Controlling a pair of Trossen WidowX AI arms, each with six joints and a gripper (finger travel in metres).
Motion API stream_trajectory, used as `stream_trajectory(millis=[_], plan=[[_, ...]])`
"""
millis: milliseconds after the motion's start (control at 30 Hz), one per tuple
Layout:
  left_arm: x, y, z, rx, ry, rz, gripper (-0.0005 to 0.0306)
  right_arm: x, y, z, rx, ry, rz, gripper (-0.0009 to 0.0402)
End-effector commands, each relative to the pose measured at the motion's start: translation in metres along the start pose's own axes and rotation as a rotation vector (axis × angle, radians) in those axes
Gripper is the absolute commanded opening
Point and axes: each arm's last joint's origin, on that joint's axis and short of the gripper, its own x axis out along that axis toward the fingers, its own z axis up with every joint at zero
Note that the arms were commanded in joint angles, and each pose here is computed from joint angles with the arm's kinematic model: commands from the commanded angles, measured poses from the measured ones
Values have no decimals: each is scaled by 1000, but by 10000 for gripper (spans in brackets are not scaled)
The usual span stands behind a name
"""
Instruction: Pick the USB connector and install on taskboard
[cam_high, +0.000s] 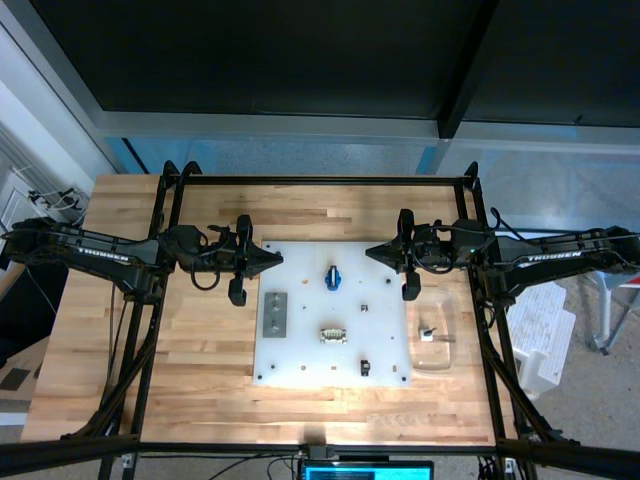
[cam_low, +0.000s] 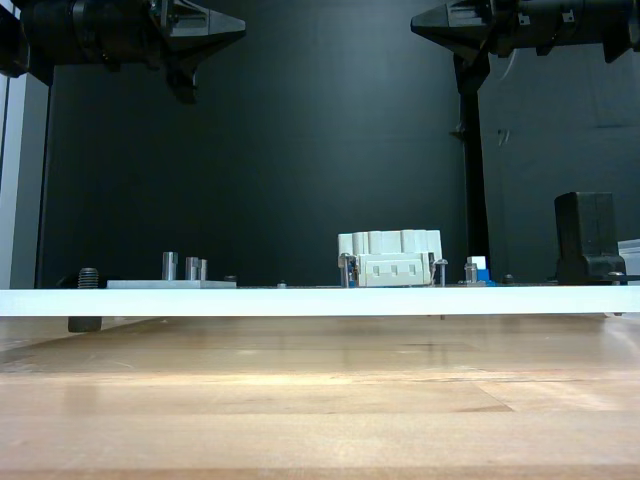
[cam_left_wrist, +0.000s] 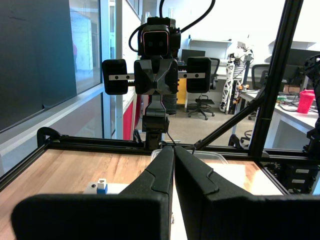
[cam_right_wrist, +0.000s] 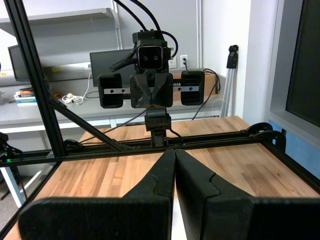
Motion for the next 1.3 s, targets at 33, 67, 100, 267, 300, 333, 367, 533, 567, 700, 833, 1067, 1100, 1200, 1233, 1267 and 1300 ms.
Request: stream_trajectory(millis=[33,67,100,267,300,333,367,533,567,700,833,1067,1100,1200,1233,1267,1300], plan=[[0,0,0,0,0,0,0,0,0,0,0,0,0,0],[0,0,0,0,0,0,0,0,0,0,0,0,0,0],[0,0,0,0,-1,0,0,0,0,0,0,0,0,0],[0,0,0,0,-1,0,0,0,0,0,0,0,0,0],[0,0,0,0,0,0,0,0,0,0,0,0,0,0],[0,0,0,0,0,0,0,0,0,0,-4,-2,0,0],[0,0,0,0,0,0,0,0,0,0,-13,-5,-1,0],[0,0,0,0,0,0,0,0,0,1,-33,-9,-1,0],[0,0,0,0,0,0,0,0,0,1,-33,-6,-1,0],[0,0,0,0,-1,1,0,0,0,0,-32,1,-1,0],[0,0,0,0,0,0,0,0,0,1,-31,-10,0,0],[0,0,0,0,0,0,0,-5,0,2,-26,67,-1,0],[0,0,0,0,0,0,0,-6,0,3,-21,100,-4,0],[0,0,0,0,0,0,0,-9,1,6,-12,191,-6,0],[0,0,0,0,0,0,0,-9,1,7,-13,217,-6,0],[0,0,0,0,0,0,0,-10,2,8,-15,246,-7,0],[0,0,0,0,0,0,0,-11,2,9,-16,283,-8,0]])
